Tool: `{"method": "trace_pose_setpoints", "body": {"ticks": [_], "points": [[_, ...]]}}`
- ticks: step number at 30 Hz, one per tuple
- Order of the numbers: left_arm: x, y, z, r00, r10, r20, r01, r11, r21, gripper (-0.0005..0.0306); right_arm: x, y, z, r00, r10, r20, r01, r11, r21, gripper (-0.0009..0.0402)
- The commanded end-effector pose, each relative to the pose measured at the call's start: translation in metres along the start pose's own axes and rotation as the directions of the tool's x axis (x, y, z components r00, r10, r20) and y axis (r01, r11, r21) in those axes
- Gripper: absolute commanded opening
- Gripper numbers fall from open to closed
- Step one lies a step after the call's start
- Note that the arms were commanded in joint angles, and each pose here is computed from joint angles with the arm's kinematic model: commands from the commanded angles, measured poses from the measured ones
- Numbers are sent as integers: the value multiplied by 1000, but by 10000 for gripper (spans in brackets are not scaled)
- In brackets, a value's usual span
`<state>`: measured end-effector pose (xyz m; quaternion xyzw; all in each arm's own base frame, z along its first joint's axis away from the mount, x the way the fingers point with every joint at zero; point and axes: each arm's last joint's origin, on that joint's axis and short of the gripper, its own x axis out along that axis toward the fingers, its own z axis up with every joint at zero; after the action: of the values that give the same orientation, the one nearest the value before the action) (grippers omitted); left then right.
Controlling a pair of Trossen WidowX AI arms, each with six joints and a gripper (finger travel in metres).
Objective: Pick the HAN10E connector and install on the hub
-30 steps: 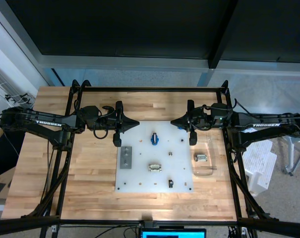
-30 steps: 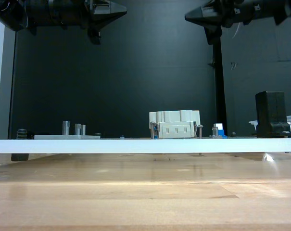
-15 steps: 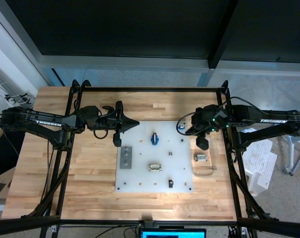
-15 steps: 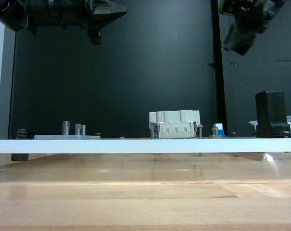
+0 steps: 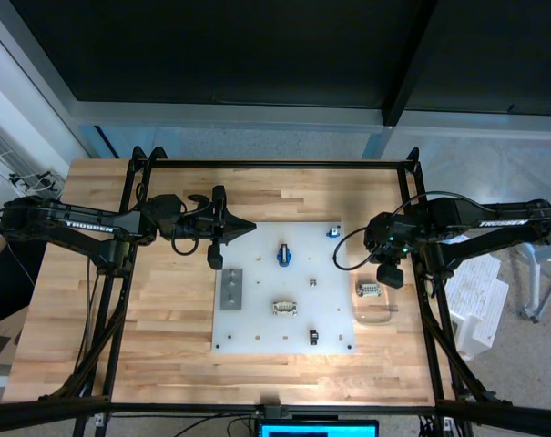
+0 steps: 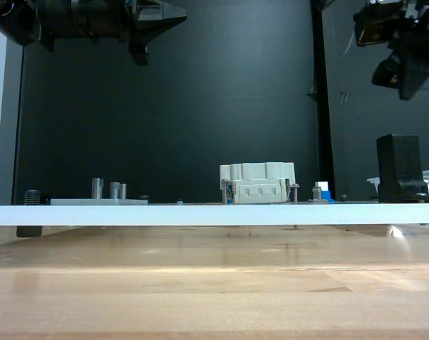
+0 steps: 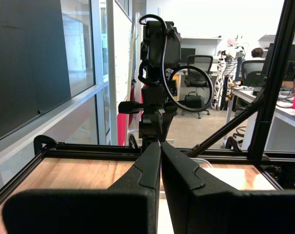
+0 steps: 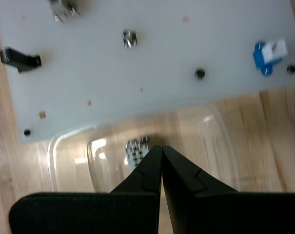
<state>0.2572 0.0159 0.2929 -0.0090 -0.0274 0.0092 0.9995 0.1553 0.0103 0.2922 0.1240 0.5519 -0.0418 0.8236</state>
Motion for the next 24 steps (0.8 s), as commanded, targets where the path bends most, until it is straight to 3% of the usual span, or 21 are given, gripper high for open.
{"method": "trace_pose_setpoints", "body": {"ticks": [1, 13, 18, 24], "points": [[0, 0, 0, 1000, 0, 0, 0, 1000, 0, 0, 0, 3, -5, 999, -4, -40, 3, 1000, -20, 0], [0, 0, 0, 1000, 0, 0, 0, 1000, 0, 0, 0, 16, -13, 996, 15, -85, -27, 989, -146, 0], [0, 0, 0, 1000, 0, 0, 0, 1000, 0, 0, 0, 16, -13, 996, 17, -85, -23, 998, -65, 0], [0, 0, 0, 1000, 0, 0, 0, 1000, 0, 0, 1, 16, -13, 996, 17, -85, -25, 995, -95, 0]]}}
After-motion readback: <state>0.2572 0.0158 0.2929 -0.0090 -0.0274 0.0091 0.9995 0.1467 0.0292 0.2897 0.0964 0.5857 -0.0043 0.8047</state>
